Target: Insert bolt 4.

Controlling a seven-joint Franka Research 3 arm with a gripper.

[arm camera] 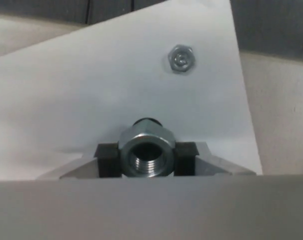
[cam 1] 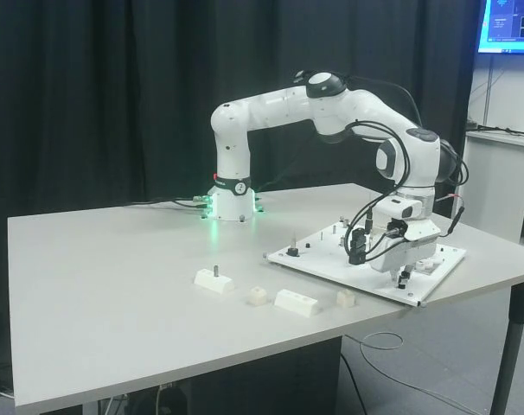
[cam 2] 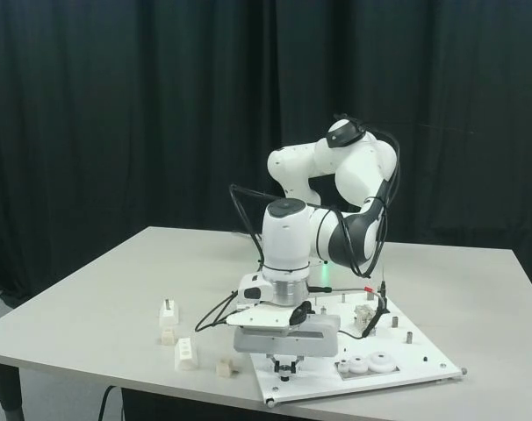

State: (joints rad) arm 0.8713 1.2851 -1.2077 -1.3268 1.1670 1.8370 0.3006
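In the wrist view my gripper [arm camera: 146, 159] is shut on a grey hex-headed bolt [arm camera: 146, 149]. The bolt's hollow threaded end faces the camera, and the black pads [arm camera: 107, 160] press on both of its sides. Beneath it lies the white board [arm camera: 91, 95], with a grey hex nut [arm camera: 181, 58] fixed in it some way beyond the bolt. In the first room view the gripper [cam 1: 402, 275] hangs just above the board's front edge [cam 1: 366, 275]. The second room view shows the gripper [cam 2: 286, 368] low over the board's near left corner [cam 2: 275, 390].
Several small white holders [cam 1: 214, 279] [cam 1: 297, 302] stand on the grey table beside the board. One of these holders [cam 2: 186, 353] also shows in the second room view. Upright pegs [cam 1: 293, 238] and white gears [cam 2: 364, 364] sit on the board. The table's front edge is close behind the board.
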